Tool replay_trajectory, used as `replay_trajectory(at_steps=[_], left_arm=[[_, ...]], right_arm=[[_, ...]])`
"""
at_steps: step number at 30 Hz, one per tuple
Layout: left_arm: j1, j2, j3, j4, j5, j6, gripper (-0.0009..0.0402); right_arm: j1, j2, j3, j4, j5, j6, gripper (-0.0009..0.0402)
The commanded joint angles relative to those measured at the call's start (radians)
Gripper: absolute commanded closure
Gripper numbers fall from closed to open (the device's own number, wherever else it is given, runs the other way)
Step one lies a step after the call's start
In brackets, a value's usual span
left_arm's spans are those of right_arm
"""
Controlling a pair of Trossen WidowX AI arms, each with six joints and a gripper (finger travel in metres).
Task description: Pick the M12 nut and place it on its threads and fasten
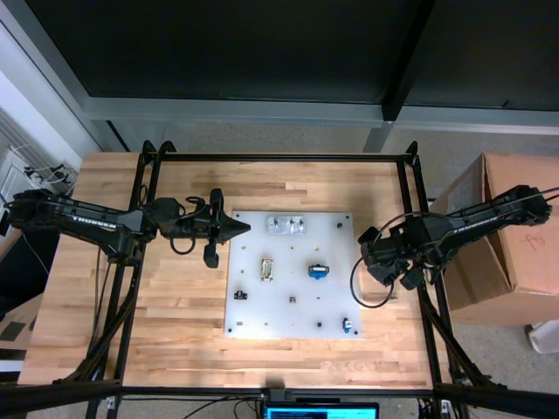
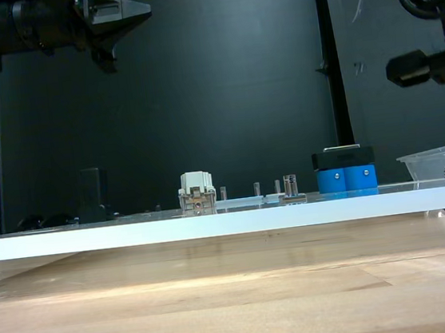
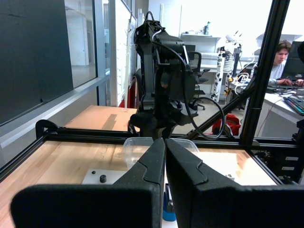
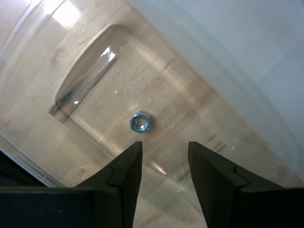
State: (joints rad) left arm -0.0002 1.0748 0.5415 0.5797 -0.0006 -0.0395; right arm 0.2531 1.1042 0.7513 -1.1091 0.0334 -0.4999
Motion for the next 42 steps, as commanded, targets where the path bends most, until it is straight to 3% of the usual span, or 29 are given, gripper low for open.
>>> replay_trajectory(at_steps=[1,17,42], left_arm=[[0.0,0.0,0.0,0.0,0.0,0.0,0.0393],[0.0,0.0,0.0,0.0,0.0,0.0,0.0393],[0.0,0.0,0.0,0.001,0.0,0.0,0.0393]], right_arm=[[0.018,0.0,-0.04,0.038,-0.001,-0.001,0.0243],[0.075,0.06,-0.123,0.132,-0.001,0.084,0.0235],[0.08,0.13,-0.155,0.216,-0.003,0.068,0.0236]])
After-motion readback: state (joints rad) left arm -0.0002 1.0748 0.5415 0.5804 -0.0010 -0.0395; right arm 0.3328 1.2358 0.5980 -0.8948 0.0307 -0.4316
